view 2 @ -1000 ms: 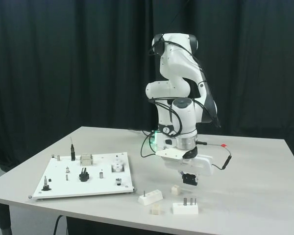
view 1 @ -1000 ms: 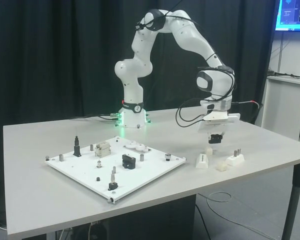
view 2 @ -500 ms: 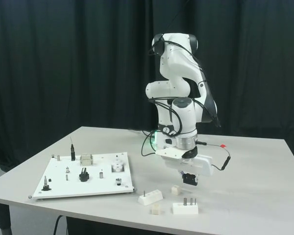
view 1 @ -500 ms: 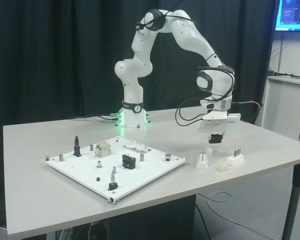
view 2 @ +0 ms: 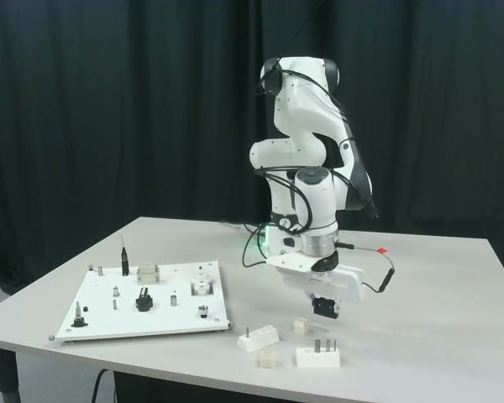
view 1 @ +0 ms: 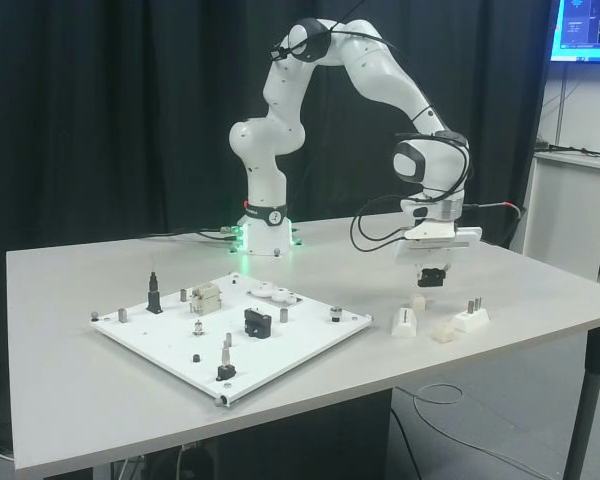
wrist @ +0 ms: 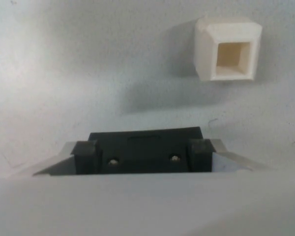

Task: Insert D-SUB.

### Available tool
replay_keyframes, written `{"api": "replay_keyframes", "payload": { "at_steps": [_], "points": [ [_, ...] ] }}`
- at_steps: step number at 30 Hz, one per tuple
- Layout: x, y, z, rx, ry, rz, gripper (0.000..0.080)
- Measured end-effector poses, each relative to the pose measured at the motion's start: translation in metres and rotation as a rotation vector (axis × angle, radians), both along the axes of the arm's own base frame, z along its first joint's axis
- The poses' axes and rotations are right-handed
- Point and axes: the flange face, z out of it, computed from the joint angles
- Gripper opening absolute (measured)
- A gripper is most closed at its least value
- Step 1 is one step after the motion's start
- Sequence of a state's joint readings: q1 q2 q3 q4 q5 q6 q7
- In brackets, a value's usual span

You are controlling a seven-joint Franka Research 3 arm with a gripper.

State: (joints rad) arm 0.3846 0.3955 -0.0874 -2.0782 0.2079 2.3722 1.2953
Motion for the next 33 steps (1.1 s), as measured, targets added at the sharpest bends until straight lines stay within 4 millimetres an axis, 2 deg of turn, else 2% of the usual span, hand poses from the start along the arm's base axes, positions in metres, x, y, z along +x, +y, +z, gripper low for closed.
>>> {"api": "replay_keyframes", "payload": {
  "at_steps": [9,15,28,33],
  "points": [
    [0.003,-0.004,0.001,-0.003,-0.015,-0.008,0.0389],
    [0.009,-0.014,0.005,-0.013,-0.042,-0.018,0.0389],
    [0.030,-0.052,0.026,-0.093,-0.107,-0.004,0.0389],
    [0.039,-0.073,0.037,-0.115,-0.125,-0.062,0.0389]
  ]
}}
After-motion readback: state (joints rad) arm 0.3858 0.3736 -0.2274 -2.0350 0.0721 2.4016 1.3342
